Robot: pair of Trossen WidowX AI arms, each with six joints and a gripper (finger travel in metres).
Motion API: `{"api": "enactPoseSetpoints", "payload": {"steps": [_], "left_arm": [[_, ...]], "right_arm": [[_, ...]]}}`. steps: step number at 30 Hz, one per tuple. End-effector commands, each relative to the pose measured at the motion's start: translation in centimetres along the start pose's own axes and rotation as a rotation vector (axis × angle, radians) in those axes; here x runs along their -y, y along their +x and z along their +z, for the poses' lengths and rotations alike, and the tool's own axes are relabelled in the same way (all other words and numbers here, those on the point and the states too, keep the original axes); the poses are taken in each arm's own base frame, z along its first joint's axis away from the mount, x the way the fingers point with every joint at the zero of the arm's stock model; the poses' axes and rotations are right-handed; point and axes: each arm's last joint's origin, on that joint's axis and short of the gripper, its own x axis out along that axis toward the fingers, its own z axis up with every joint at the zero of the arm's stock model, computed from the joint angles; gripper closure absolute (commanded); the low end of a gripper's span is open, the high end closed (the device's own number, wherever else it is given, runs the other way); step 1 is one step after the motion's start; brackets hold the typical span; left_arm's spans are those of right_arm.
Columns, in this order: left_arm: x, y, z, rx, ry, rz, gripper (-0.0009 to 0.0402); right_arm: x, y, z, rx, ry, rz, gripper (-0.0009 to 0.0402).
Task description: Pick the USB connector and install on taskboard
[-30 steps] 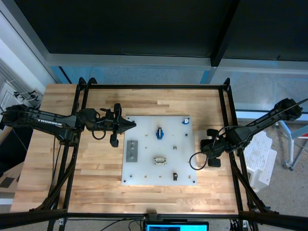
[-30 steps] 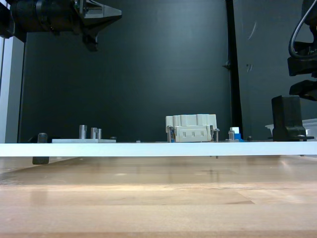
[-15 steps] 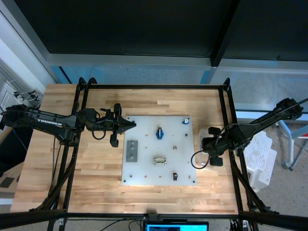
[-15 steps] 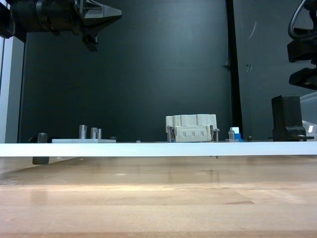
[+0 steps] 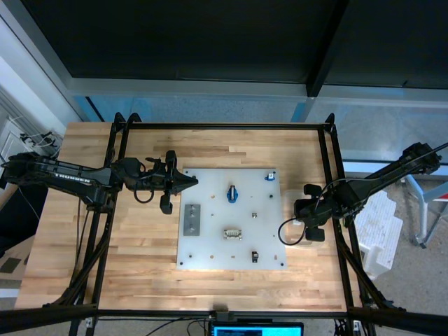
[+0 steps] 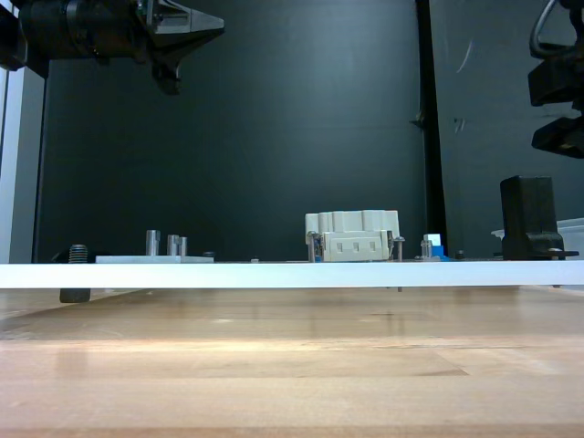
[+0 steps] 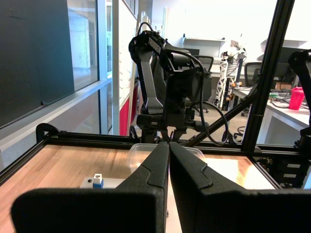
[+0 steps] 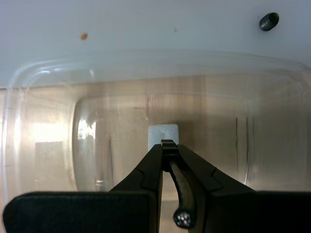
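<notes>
Plainly, the flat white square taskboard [image 5: 210, 210] sits beside the clear plastic tray [image 8: 160, 65], over which the right end effector [image 8: 167, 150] hangs clamped on what looks like the tiny dark USB connector [image 8: 175, 182]; the left end effector [image 5: 190, 181], closed and empty, hovers off the board's left edge. Pinched narrowly, that plug could twist, then jam against the small black socket [image 5: 255, 256].
</notes>
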Motion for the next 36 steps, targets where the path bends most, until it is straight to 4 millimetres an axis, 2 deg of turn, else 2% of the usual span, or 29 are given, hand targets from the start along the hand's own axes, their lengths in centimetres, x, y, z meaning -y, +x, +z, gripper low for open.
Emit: {"api": "enactPoseSetpoints", "payload": {"steps": [1, 7, 14, 25, 36], "left_arm": [[0.0, 0.0, 0.0, 0.0, 0.0, 0.0, 0.0393], [0.0, 0.0, 0.0, 0.0, 0.0, 0.0, 0.0393], [0.0, 0.0, 0.0, 0.0, 0.0, 0.0, 0.0393], [0.0, 0.0, 0.0, 0.0, 0.0, 0.0, 0.0393], [0.0, 0.0, 0.0, 0.0, 0.0, 0.0, 0.0393]], "right_arm": [[-0.3, -0.6, 0.4, 0.02, 0.03, 0.013, 0.0393], [-1.2, -2.3, 2.1, 0.057, 0.022, 0.043, 0.0393], [-3.1, -3.1, 4.3, 0.067, -0.009, 0.028, 0.0393], [-7.7, -2.4, 8.3, 0.069, -0.043, 0.025, 0.0393], [-10.5, -1.3, 11.2, 0.087, -0.041, 0.043, 0.0393]]}}
